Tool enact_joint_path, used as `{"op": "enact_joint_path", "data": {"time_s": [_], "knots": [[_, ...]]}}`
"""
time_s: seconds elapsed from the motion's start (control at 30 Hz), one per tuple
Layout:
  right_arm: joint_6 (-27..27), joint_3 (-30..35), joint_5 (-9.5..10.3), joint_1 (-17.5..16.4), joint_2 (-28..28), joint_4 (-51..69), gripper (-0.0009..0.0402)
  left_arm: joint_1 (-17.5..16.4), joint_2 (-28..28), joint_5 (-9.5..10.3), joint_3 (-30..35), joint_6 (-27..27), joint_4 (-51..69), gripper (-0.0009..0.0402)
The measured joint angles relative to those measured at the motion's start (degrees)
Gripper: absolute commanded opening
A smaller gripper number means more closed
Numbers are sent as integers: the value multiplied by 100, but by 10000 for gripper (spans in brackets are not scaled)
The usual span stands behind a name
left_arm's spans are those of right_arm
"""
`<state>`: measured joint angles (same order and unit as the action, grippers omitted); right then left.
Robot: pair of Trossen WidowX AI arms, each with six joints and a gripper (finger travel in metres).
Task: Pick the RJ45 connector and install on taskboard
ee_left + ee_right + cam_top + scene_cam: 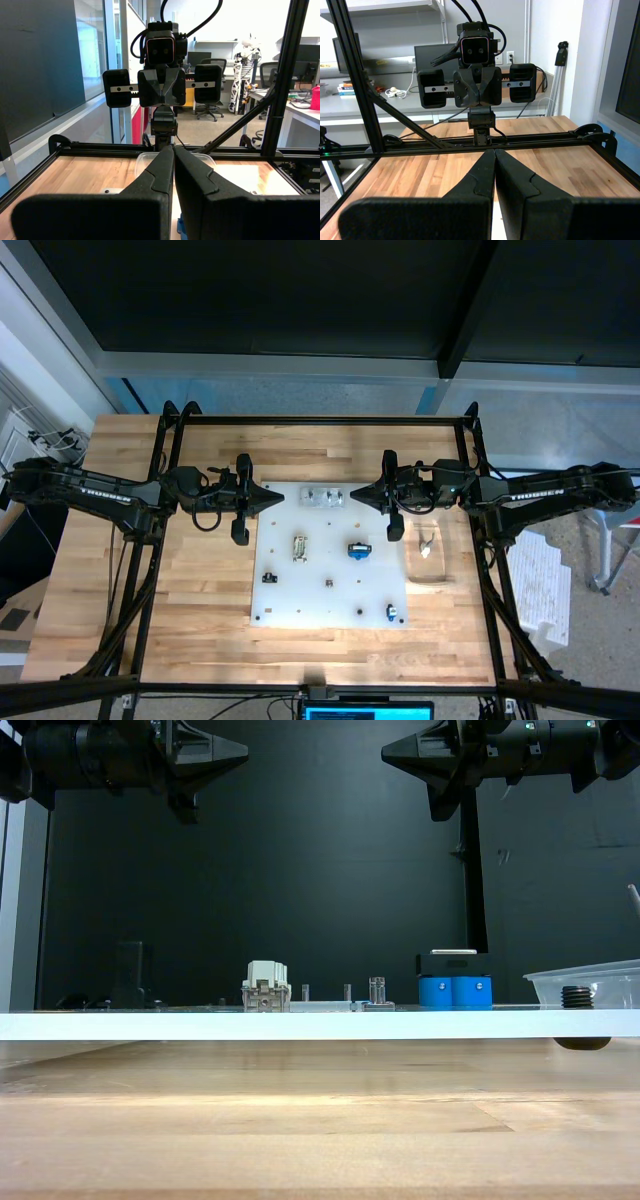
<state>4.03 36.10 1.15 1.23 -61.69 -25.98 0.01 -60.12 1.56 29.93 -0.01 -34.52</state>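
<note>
The left arm [90, 495] stuck out from the left side, stretched flat and high over the table [200, 630]. The left gripper [277, 498] pointed at the middle. From above, it hung over the far left corner of the board [320, 605]. Its two fingers [160, 175] were pressed tight together, with nothing between them.

The right arm [540, 490] was stretched out the same way from the right side. The right gripper [356, 496] pointed back at the left one, over the far part of the board. Its fingers [512, 180] were squeezed together too, and they held nothing. The two tips faced each other with a gap between them. In the low view both grippers hung well above the board.

The RJ45 connector [426, 546] lay in a clear tray [440, 582] that sat just beside the right edge of the board. It was down low, under the right arm. It lay to the right of the right gripper's tip and nearer the front. It touched no gripper, and the left gripper was far from it.

There were two arms, two grippers, one board, one tray and one RJ45 connector. On the board I counted two blue fittings [358, 551], one pale block [299, 547], one clear piece [323, 499] at the far edge and one small black piece [270, 578].
</note>
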Motion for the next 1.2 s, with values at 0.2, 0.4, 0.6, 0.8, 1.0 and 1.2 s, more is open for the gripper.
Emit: {"op": "enact_joint_path", "data": {"time_s": [0.2, 0.4, 0.6, 0.8, 1.0, 1.2], "knots": [[0, 2, 0, 2, 0, 0, 0, 0, 2, -2, 0, 0, 2, 0], [0, 2, 0, 2, 0, 0, 0, 0, 0, -2, 0, 0, 2, 0], [2, 0, -2, 2, 0, -4, 0, 0, 0, 0, 2, 0, 0, 0], [13, 2, 2, 2, 0, -20, 0, 0, 2, -2, 0, 0, 0, 0], [426, 216, 192, 0, 188, 745, 0, 0, 2, -2, 2, 0, 0, 0], [315, 857, 195, 0, 308, 2516, 0, 0, 2, -2, 0, 0, 0, 0]]}}
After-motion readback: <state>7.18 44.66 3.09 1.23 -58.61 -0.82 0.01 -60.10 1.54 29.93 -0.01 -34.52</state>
